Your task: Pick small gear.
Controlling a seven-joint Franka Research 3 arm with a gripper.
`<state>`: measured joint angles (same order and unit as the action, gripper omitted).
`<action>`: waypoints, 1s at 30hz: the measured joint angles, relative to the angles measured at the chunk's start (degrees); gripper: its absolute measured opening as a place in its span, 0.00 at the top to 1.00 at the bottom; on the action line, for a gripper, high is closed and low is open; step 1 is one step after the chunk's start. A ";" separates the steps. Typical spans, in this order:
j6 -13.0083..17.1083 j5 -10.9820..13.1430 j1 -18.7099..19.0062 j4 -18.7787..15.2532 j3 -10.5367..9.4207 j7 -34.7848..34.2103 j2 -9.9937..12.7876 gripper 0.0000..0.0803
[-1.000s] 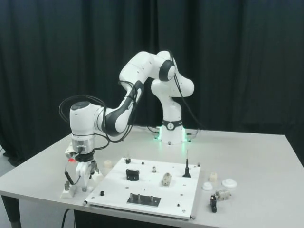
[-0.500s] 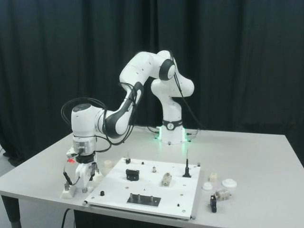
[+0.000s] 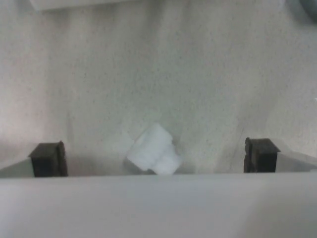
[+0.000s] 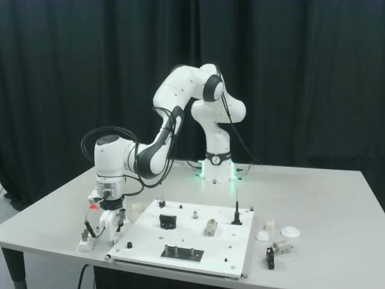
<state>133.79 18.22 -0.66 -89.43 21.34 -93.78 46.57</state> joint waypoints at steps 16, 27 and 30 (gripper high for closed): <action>1.88 -0.39 0.34 -2.08 0.00 1.31 -0.56 0.14; 1.89 -0.48 0.82 -2.86 -0.01 3.60 -0.56 0.37; 2.06 -0.54 1.02 -3.05 -0.01 3.91 -0.59 0.63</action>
<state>135.85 17.68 0.35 -92.48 21.33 -89.87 45.98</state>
